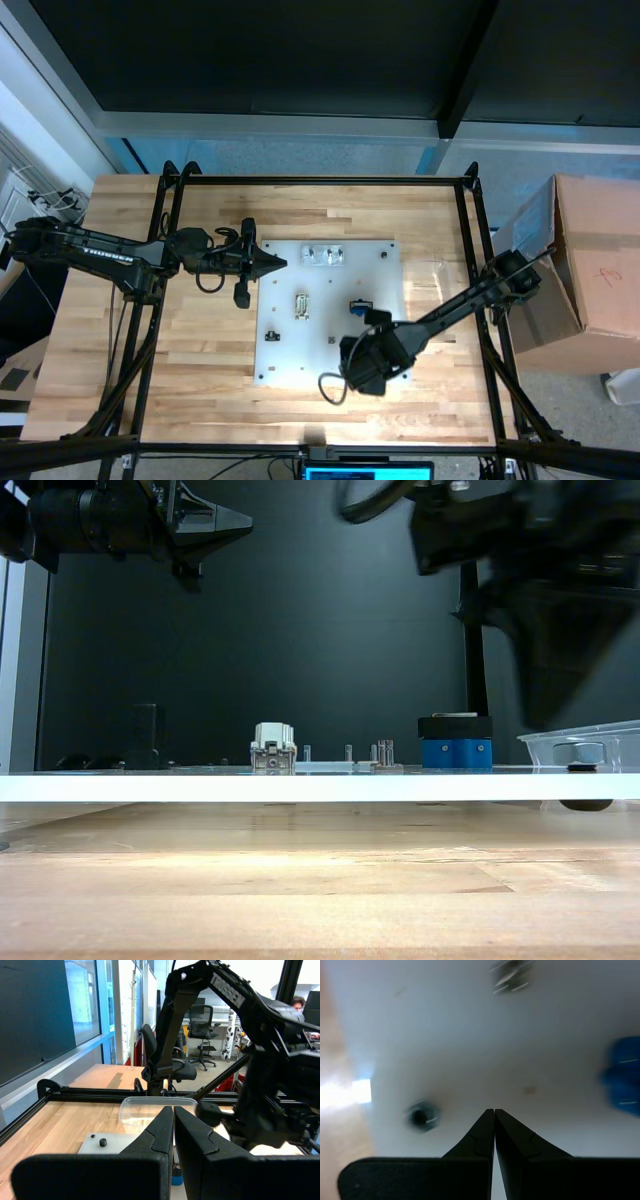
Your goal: Unfasten the M12 nut and place it in the container
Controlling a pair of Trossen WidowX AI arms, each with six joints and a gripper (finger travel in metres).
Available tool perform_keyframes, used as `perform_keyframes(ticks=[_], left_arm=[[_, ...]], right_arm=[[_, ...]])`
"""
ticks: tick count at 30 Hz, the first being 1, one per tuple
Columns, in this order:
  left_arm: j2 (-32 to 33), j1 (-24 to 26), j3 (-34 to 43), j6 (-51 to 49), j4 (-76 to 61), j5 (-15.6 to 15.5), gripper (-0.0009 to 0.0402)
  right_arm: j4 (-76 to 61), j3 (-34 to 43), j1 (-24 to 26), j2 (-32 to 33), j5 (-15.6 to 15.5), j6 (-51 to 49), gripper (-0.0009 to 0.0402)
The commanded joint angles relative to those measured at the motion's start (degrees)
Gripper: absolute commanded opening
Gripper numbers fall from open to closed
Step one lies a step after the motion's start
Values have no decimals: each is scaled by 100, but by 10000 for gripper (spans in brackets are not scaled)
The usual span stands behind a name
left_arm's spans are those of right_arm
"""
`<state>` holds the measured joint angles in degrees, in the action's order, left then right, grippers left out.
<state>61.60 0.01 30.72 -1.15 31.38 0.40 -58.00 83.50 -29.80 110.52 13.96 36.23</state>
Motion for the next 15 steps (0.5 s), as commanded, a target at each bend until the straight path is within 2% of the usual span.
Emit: perform_keyframes(ticks=[1,3,10,12,15], left_arm=[[0,0,0,2,-2,2,0],[0,0,0,2,7,2,0],[0,0,0,0,0,0,0],[0,-2,0,2,20,0,0],[0,0,0,2,-7,2,0]], right_arm=[[-195,90,-17,-39,-57,37,0],[-214,111,-17,-66,-208,35,0],[90,118,-7,-116,-1384,28,0],[210,118,-7,-116,-1556,24,0],[348,116,-7,-33,-1563,35,0]])
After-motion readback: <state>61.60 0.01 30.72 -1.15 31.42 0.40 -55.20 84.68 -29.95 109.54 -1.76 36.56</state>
